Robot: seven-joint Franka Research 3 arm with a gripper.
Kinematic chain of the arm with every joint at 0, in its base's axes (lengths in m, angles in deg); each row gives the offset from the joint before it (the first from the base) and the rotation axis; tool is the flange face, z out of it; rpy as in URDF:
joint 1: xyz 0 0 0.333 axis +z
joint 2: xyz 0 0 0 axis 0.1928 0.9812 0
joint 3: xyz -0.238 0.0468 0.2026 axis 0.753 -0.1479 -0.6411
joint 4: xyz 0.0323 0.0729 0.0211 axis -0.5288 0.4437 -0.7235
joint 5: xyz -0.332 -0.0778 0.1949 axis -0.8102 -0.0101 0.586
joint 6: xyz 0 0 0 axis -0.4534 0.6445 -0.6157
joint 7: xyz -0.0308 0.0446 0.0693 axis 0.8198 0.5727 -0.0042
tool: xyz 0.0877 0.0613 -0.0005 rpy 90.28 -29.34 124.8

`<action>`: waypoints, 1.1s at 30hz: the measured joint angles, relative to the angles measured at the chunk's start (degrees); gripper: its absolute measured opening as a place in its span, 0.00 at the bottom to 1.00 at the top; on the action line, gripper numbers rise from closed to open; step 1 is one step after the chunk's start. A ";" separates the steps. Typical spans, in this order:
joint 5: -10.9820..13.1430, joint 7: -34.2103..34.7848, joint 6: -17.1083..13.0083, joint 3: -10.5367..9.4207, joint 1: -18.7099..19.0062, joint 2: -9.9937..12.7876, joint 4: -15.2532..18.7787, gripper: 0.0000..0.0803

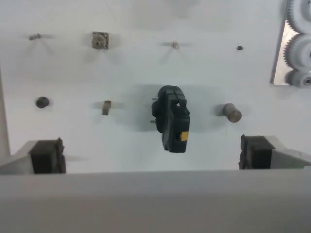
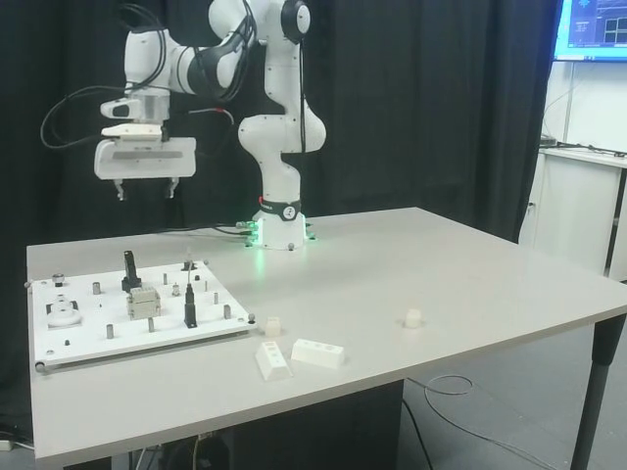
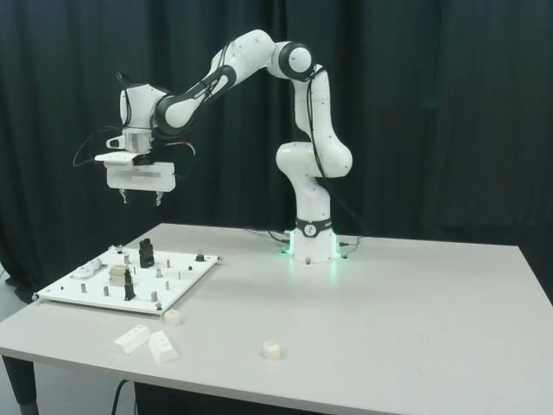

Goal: Remove D-SUB.

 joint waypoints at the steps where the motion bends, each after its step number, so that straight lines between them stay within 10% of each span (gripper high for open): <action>1: 0.64 -0.75 0.00 0.16 -0.15 0.65 -0.28 1.00; 33: 12.18 -16.24 -1.70 0.33 -4.89 14.26 -3.68 1.00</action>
